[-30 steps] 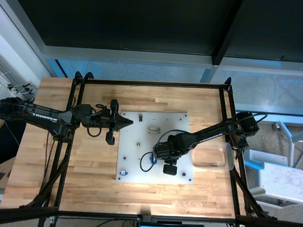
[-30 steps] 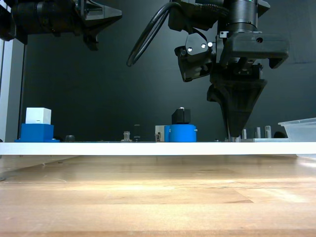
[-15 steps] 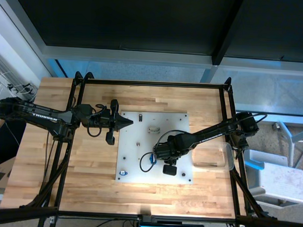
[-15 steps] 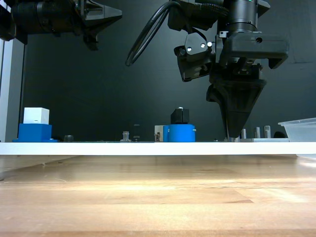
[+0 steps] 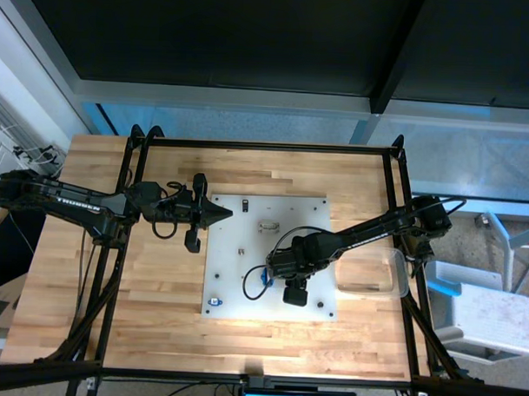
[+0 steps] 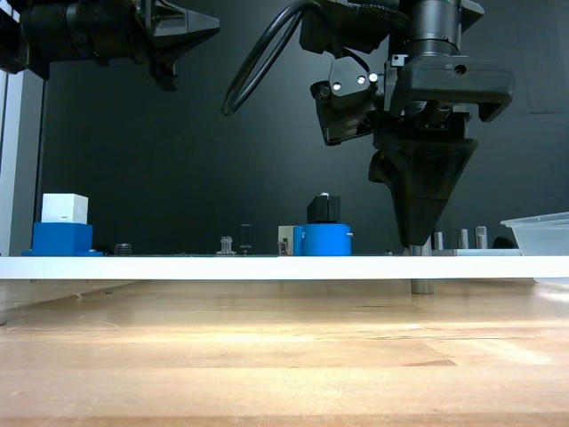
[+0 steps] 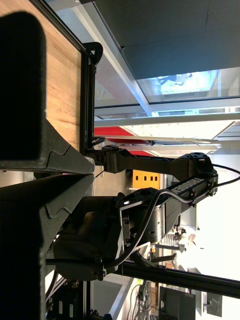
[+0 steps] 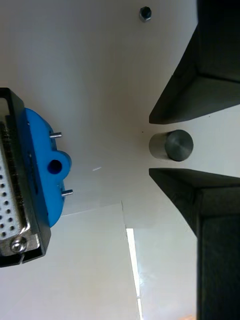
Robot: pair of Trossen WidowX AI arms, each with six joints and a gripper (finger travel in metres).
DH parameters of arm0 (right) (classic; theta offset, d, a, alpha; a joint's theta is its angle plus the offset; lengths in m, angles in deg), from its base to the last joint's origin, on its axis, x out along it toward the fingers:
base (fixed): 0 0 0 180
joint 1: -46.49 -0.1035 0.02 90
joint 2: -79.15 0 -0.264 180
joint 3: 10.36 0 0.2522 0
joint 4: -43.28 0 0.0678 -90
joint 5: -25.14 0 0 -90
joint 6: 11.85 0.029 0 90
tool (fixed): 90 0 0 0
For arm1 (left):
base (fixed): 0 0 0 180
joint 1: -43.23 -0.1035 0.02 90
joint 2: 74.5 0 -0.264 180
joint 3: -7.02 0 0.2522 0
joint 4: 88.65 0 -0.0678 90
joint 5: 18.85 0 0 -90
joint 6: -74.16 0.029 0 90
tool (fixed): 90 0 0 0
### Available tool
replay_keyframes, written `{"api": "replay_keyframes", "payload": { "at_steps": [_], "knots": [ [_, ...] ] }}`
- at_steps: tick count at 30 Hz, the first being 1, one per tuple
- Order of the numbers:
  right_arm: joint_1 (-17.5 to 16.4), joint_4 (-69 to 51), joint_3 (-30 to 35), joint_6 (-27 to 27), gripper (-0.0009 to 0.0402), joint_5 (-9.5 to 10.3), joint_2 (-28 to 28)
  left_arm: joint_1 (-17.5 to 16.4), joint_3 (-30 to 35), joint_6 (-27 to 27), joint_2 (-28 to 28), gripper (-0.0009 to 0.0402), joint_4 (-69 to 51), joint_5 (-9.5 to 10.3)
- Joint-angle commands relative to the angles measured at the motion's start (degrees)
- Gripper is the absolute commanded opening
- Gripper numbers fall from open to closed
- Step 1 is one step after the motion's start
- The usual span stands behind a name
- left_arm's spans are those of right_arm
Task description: Pick the 16mm cylinder and place it in the taskboard
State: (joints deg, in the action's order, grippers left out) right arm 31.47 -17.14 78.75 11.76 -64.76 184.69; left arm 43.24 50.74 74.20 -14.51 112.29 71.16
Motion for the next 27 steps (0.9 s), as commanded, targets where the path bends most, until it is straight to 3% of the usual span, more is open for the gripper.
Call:
{"api": "replay_keyframes", "payload": {
  "at_steps": [1,27],
  "knots": [
    [-0.02,-0.46,0.48,-0.13,0.0142,0.0,-0.09,0.0,0.0,0.02,0.0,0.0,0.0,0.0],
    [-0.11,-5.92,1.03,-0.33,0.0153,-0.04,-5.86,0.0,0.0,0.0,0.0,0.0,0.0,0.0]
  ]
}}
